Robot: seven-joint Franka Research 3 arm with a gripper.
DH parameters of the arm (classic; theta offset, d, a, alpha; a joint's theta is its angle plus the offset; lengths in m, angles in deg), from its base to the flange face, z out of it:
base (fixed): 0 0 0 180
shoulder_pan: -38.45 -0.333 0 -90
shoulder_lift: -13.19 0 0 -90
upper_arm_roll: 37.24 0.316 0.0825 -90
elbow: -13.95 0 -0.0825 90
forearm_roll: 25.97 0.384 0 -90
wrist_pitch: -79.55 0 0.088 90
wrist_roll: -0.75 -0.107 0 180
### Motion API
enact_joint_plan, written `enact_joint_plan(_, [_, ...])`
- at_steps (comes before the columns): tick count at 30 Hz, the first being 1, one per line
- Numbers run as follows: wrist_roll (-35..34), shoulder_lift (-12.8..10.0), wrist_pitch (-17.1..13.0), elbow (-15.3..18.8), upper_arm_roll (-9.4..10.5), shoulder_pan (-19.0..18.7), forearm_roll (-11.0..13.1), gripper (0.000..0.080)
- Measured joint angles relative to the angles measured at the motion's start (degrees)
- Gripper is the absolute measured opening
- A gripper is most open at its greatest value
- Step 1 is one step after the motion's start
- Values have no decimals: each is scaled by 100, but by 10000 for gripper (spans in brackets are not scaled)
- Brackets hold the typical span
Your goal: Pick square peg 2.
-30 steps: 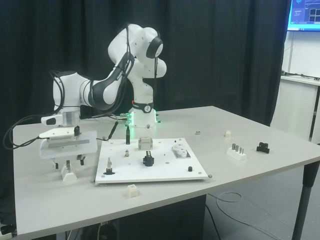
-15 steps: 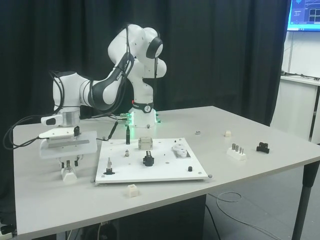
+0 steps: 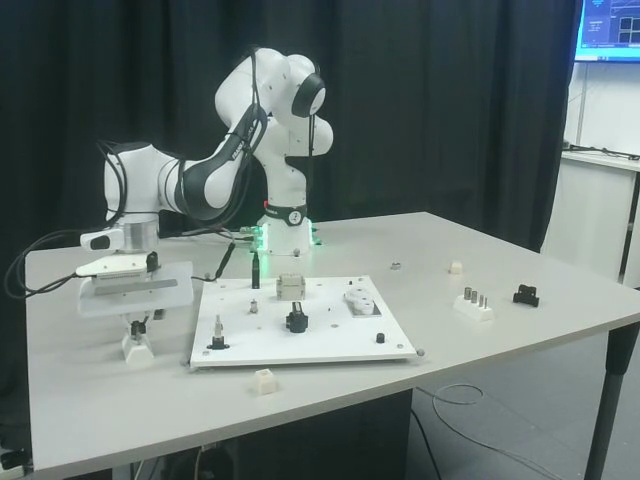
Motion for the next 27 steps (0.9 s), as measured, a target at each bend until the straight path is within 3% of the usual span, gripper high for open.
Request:
enact_joint_plan(12, [0, 2, 174, -140, -60, 22, -1, 72])
enact_joint_plan(27, [0, 73, 1061, -581, -338, 20, -3, 71])
